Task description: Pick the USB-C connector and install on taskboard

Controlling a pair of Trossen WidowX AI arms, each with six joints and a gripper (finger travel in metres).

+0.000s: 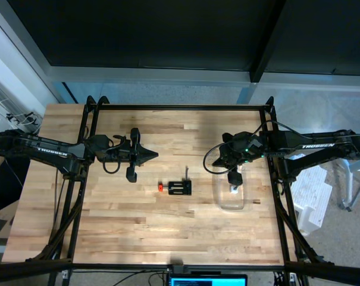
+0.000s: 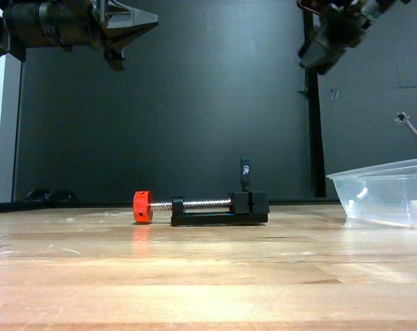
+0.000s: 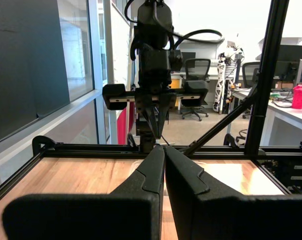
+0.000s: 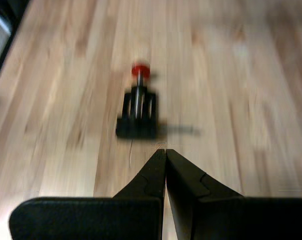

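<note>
Nearest me the wooden table [image 1: 138, 238] is bare plank along its front edge. Mid-table lies the taskboard [image 1: 180, 188], red-orange knob [image 1: 160, 187] to its left, its dark pin [image 2: 244, 172] upright, with open wood all round it. To its right sits a clear plastic tray [image 1: 230, 202]. The right gripper [image 1: 234, 180] hangs above the tray, pincer closed on nothing. The left gripper [image 1: 155, 156] hovers high, left of the board, also pinched closed and holding nothing. Both arms read "TROSSEN". A black frame [image 1: 180, 107] rims the far edge.
</note>
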